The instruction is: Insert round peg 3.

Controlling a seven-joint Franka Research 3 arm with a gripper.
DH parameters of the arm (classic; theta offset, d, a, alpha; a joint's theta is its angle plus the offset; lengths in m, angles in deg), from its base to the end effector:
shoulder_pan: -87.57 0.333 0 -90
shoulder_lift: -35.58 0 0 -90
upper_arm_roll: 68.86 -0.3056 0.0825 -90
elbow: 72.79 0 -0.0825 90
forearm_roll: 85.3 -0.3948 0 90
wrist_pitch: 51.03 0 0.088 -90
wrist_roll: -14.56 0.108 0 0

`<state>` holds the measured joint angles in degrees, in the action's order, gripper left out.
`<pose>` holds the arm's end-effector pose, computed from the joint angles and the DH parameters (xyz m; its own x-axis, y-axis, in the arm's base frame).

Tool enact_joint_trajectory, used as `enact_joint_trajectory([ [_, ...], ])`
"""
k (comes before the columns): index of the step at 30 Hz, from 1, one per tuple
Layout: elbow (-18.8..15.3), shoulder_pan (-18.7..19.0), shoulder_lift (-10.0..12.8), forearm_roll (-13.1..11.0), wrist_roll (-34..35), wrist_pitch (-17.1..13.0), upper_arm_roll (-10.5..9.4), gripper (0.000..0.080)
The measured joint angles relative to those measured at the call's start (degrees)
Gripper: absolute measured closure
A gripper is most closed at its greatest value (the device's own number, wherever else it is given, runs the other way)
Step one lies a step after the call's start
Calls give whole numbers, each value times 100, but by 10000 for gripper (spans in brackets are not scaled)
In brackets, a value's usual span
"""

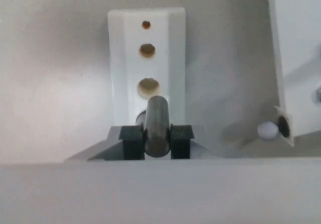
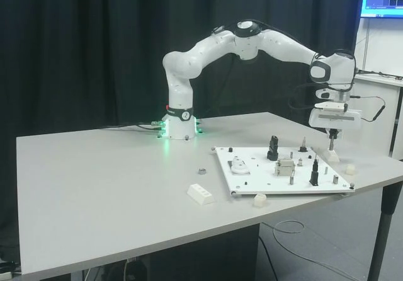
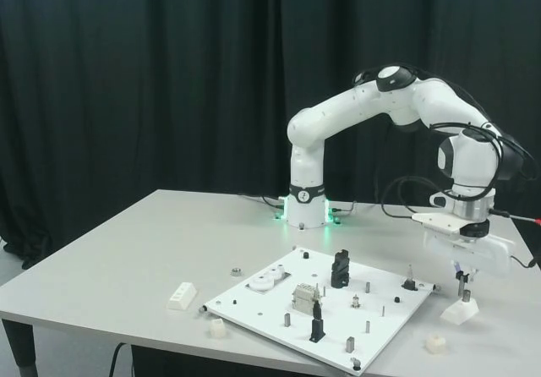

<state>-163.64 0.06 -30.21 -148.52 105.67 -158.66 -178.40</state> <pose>0.5186 0.4465 0.2351 0.1620 -0.9865 0.0254 -0.9868 -0.1619 0.0083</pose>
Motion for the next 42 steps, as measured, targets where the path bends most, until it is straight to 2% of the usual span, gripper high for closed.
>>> enact_joint_trajectory([
  [7, 0, 59, 2, 0, 1, 147, 132, 695],
  [19, -4, 95, 3, 4, 2, 188, 206, 695],
  [26, -4, 95, 3, 114, -3, 185, 271, 695],
  [33, -4, 79, 2, 428, -170, 118, 386, 695],
  [42, -8, -79, -1, 1068, -657, 71, 595, 695],
])
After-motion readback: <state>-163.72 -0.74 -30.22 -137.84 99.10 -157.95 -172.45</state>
